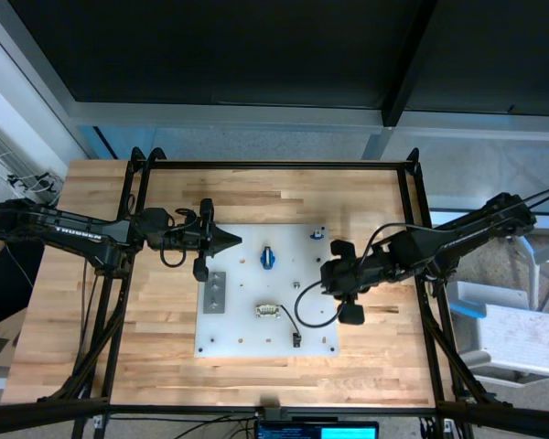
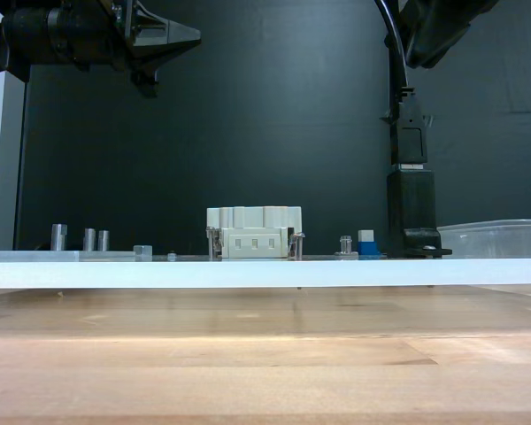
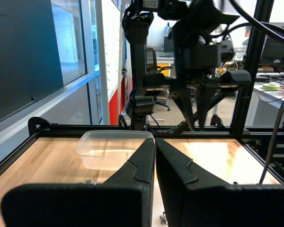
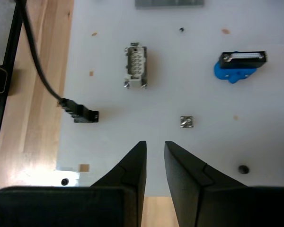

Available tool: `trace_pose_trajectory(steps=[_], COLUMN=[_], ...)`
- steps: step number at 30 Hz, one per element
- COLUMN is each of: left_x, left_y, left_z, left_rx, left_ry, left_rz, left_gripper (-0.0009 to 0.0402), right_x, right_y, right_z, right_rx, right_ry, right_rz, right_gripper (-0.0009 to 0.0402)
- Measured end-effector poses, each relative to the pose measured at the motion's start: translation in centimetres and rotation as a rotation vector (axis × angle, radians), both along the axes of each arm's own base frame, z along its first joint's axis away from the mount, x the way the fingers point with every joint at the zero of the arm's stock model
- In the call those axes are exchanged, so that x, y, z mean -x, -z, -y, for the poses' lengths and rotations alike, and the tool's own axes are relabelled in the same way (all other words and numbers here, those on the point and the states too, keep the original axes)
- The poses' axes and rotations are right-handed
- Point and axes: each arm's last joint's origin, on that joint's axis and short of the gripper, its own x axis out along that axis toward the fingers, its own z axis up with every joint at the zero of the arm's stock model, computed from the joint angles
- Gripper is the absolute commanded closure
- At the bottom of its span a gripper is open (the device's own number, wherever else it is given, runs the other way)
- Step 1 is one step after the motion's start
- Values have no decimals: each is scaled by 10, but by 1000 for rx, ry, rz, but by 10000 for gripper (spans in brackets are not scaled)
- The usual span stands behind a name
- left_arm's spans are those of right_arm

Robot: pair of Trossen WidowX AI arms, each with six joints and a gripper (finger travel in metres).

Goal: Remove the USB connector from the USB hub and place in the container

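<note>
Your left gripper (image 1: 227, 240) hovers high over the left edge of the flat white task board (image 1: 256, 311), fingers pressed together and holding nothing. Your right gripper (image 4: 155, 153) hangs above the board's right side, pointing down at it, with a narrow gap between its fingers and nothing between them.

The thin black USB connector (image 2: 410, 133) stands upright with its plug end seated in the small black USB hub (image 2: 413, 212), which sits on the board near its front right corner. Its cable rises from the plug and curves away. In the right wrist view the plug and hub lie well apart from the gripper tips.

The clear plastic rectangular container (image 3: 99, 156) rests on the wooden worktop (image 1: 119, 320) beyond the board and looks empty.

Also on the board are a silver-beige rectangular socket (image 4: 136, 65), a blue clip (image 4: 236, 71) and a flat grey metal plate (image 1: 217, 293).
</note>
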Motion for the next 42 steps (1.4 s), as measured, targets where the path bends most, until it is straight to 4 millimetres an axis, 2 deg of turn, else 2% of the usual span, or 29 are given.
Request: trace_pose_trajectory(steps=[7, 13, 32, 42], left_x=[0, 0, 0, 0], left_y=[0, 0, 0, 0], left_z=[0, 0, 0, 0], left_rx=[0, 0, 0, 0], left_ry=[0, 0, 0, 0], left_rz=[0, 0, 0, -1], left_gripper=[392, 392, 392, 392], right_x=[-11, -23, -46, -57], right_y=[3, 6, 21, 37], right_z=[-26, -40, -85, -97], right_rx=[-27, -41, -41, 22], right_ry=[0, 41, 56, 75], right_rz=[-56, -112, -145, -128], right_gripper=[265, 240, 238, 238])
